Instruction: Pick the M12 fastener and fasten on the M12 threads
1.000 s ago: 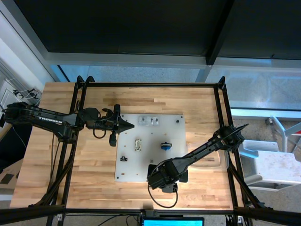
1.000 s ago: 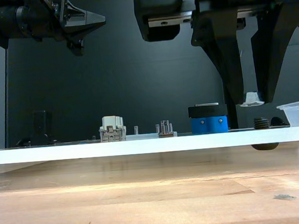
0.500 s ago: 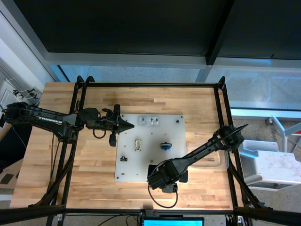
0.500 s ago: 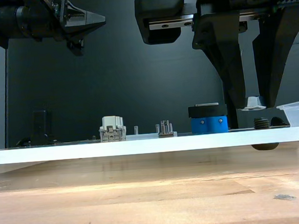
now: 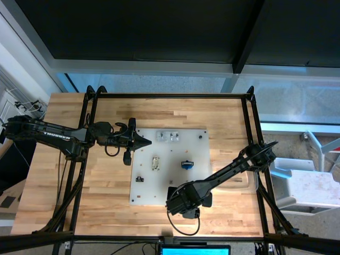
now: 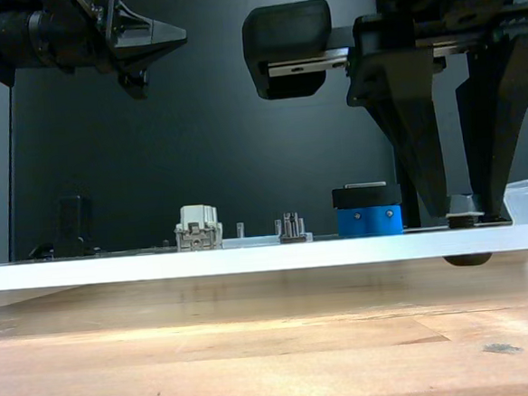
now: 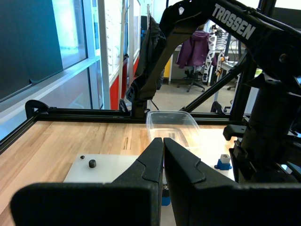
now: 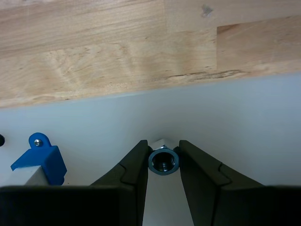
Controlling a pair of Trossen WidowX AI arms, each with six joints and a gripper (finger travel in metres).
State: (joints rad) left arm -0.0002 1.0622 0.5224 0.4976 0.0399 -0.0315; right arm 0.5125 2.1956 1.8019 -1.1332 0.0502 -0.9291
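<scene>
right gripper points straight down at the near right edge of the board, fingers clamped on the nut, one on each side. nut's bore runs vertical, in line with the fingers. stud lies directly under it, almost hidden; nut looks to rest on its top, cannot tell if threads have caught. next move, i judge: twist about that vertical axis. left gripper well apart, high over board's far left edge, fingers together, empty
</scene>
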